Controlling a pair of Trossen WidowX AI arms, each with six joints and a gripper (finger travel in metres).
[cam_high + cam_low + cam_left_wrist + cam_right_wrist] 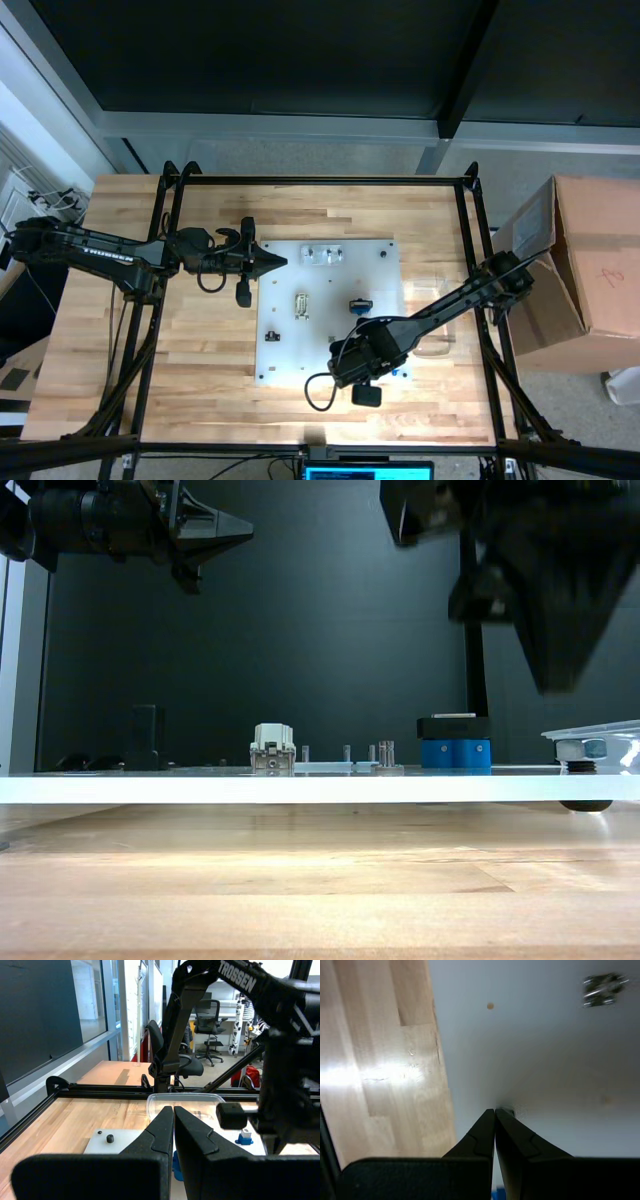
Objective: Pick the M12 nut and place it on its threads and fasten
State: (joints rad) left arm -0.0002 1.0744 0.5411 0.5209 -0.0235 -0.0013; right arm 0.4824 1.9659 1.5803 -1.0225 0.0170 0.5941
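Hanging point-down over the near right of the white board [290, 350], the right gripper [560, 683] has its fingers pressed together on nothing. It is just above and clear of the silver M12 nut [580, 749]. In the low view the nut sits on top of its stud [580, 767], with black ribs showing beneath it in front of the clear tray [608, 728]. From above, the right arm hides that spot. The left gripper [280, 262] hovers high above the board's far left edge, over the worktop [120, 330], with its fingers also closed and empty. The nut looks light, rigid and smooth, so it would probably slip or cock on the threads under a loose pinch. The safest hold is likely across two opposite flats, kept level while turning.
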